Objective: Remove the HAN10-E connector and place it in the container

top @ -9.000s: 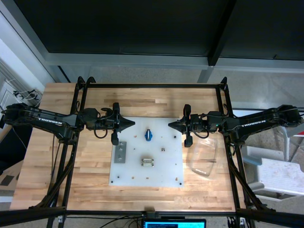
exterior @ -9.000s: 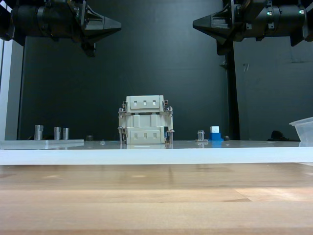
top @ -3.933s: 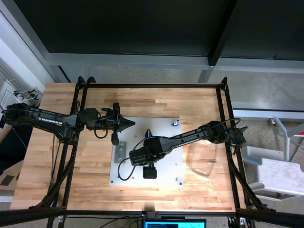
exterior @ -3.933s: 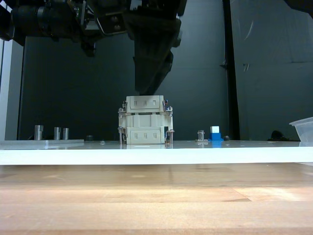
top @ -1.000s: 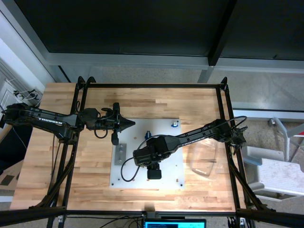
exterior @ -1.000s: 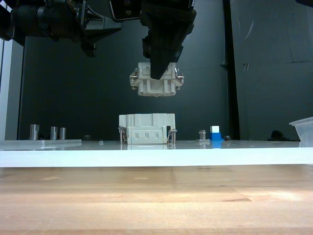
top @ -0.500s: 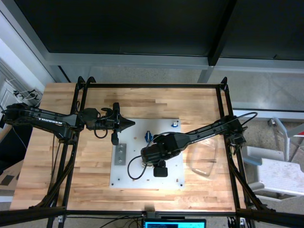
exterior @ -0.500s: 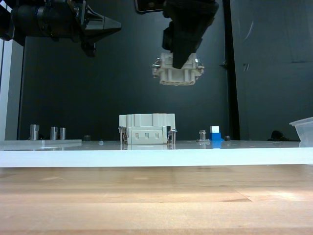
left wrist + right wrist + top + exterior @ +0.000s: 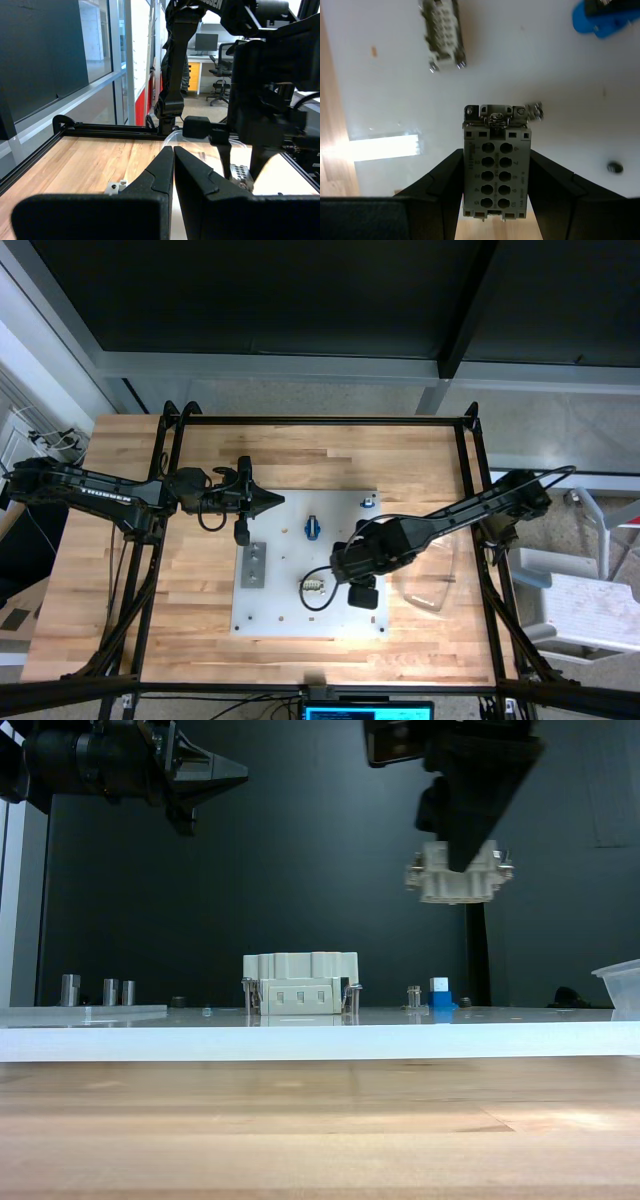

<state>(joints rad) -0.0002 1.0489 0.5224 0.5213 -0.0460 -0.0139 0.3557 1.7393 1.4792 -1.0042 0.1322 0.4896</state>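
Note:
The HAN10-E connector (image 9: 458, 882), a grey-beige block with metal clips, hangs in the air with my right gripper (image 9: 463, 855) shut on it. The right wrist view shows its pin face (image 9: 496, 165) clamped between the two fingers (image 9: 442, 187). Its mating base (image 9: 313, 585) stays on the white board (image 9: 270, 615), left of the gripper (image 9: 362, 595). The container (image 9: 430, 575), a clear tub, stands just right of the board, and only its rim (image 9: 620, 982) shows in the low view. My left gripper (image 9: 272, 500) is parked shut above the board's far left corner.
A blue upright piece (image 9: 312, 527) stands on the board behind the base. A grey plate with two holes (image 9: 254, 565) lies at the board's left edge. Black frame rails (image 9: 470, 500) run along both sides of the wooden table.
My right gripper has carried the connector to the right at about the same height, away from its base and closer to the container. The left arm has not moved.

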